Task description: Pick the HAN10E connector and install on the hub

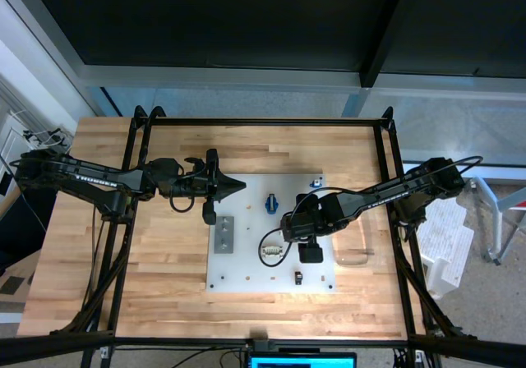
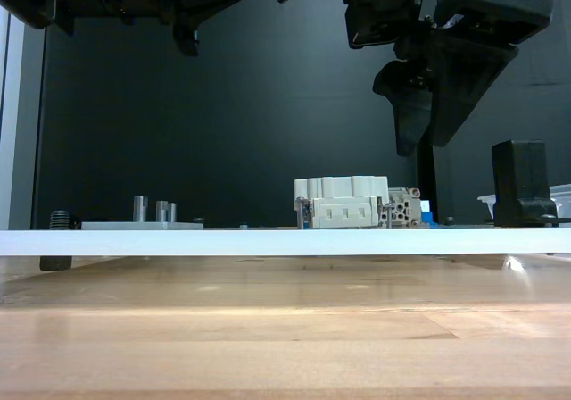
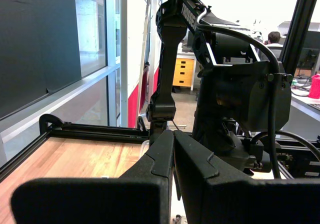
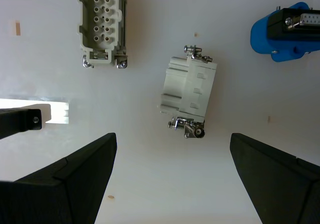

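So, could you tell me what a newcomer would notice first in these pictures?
Most likely the right gripper, open and hanging above the white plate, with the loose HAN10E connector lying on the plate below, in line with its opening. Beside the connector sits the hub, its socket face upward and unoccupied. The left gripper is shut and held high near the plate's far left corner.
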Robot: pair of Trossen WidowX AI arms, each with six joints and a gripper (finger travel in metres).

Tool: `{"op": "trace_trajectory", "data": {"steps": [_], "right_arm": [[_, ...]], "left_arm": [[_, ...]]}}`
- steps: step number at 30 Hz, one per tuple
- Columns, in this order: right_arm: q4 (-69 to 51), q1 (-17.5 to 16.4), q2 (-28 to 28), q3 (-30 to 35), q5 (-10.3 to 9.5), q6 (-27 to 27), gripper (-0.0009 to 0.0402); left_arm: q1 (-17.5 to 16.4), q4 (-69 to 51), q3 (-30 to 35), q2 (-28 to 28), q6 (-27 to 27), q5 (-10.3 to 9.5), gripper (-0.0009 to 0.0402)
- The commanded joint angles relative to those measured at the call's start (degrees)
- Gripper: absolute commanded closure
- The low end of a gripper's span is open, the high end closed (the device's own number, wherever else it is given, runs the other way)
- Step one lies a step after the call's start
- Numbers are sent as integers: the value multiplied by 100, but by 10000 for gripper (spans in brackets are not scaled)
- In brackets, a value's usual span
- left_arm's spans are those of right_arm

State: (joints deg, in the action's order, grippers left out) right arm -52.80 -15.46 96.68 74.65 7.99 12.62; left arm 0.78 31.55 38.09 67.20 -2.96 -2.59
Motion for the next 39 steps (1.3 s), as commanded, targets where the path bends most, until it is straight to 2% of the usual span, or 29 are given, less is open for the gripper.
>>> {"op": "trace_trajectory", "data": {"steps": [1,3,4,6,12,23,29,39], "right_arm": [[33,15,17,2,103,111,75],[55,50,90,9,474,328,75],[52,59,146,31,522,339,75],[70,61,256,61,439,308,75],[190,129,540,42,387,188,75],[498,236,879,33,387,164,75],[555,229,879,-68,385,190,77],[828,221,879,-151,380,179,149]], "left_arm": [[-2,0,2,2,0,2,392],[-2,0,2,2,0,2,392],[-2,2,2,2,0,0,392],[-2,0,2,2,0,2,392],[-2,0,2,2,0,0,392],[-2,-4,2,2,0,0,392],[0,0,2,2,0,2,392],[-2,0,2,2,0,0,392]]}}
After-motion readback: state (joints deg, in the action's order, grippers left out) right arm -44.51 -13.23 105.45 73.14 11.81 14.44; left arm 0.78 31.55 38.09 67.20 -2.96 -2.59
